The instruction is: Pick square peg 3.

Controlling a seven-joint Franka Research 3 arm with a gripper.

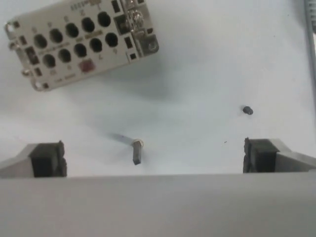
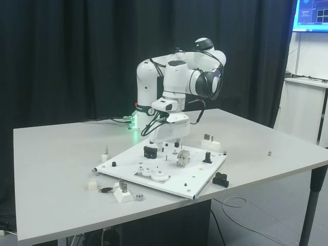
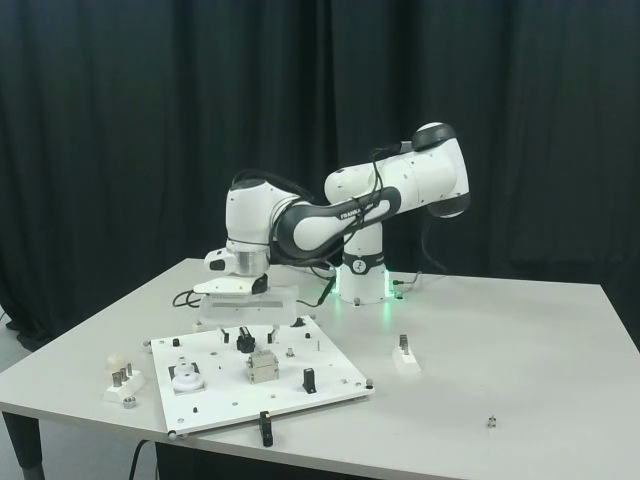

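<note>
Square peg 3 (image 1: 137, 151) is a thin grey peg that stands upright on the white board (image 1: 207, 74). My gripper (image 1: 153, 157) hovers above it, open, with the black fingertips (image 1: 47, 159) wide apart on either side. The peg lies between them, nearer one fingertip than the other, and nothing touches it. In the first room view the gripper (image 2: 168, 145) hangs low over the back part of the board (image 2: 205, 177). The second room view shows the gripper (image 3: 245, 318) just above the board's (image 3: 335, 385) far edge.
A grey connector block (image 1: 81, 42) with several round sockets sits on the board close to the peg, and a small black screw (image 1: 248, 110) lies nearby. The board also carries a black holder (image 2: 149, 152) and a metal block (image 2: 183, 158). A white peg holder (image 3: 404, 358) stands on the table.
</note>
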